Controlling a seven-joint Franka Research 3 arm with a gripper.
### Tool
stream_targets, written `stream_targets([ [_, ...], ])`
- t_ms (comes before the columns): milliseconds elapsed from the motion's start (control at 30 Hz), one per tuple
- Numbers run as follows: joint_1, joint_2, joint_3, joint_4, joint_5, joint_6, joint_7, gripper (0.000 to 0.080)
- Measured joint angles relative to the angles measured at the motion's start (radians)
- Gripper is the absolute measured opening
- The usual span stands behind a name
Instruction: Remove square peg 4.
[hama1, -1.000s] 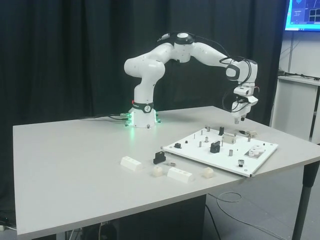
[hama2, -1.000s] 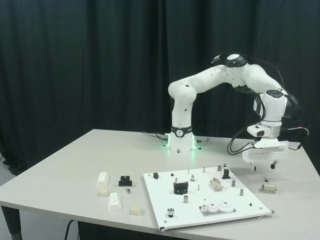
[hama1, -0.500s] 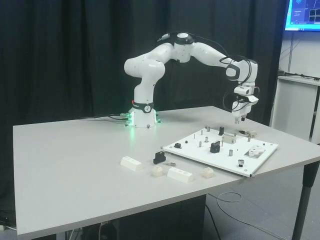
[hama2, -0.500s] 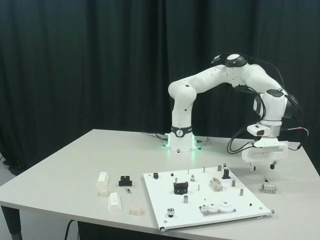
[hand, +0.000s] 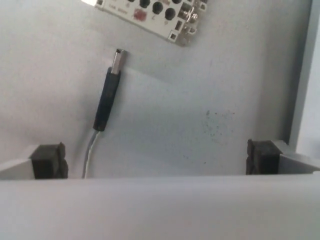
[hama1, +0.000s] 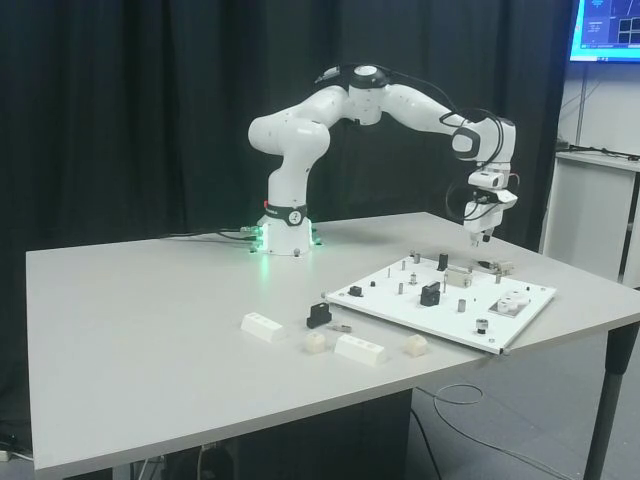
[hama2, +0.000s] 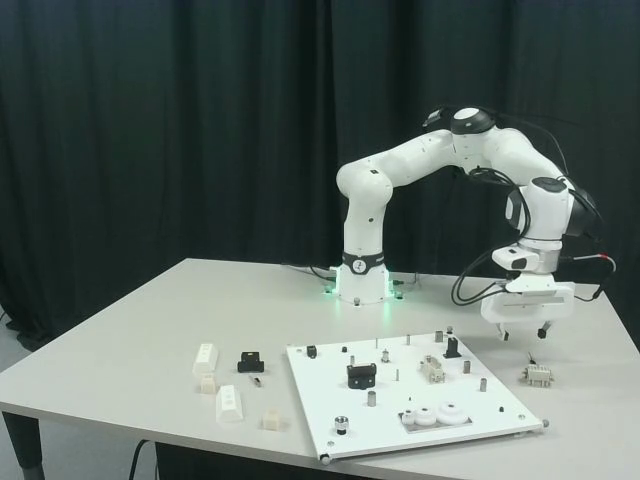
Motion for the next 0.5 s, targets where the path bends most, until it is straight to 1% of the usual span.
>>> stream_targets([
  [500,-0.008,0.0,-0.006,-0.001,-0.003,0.0,-0.014,0.08],
])
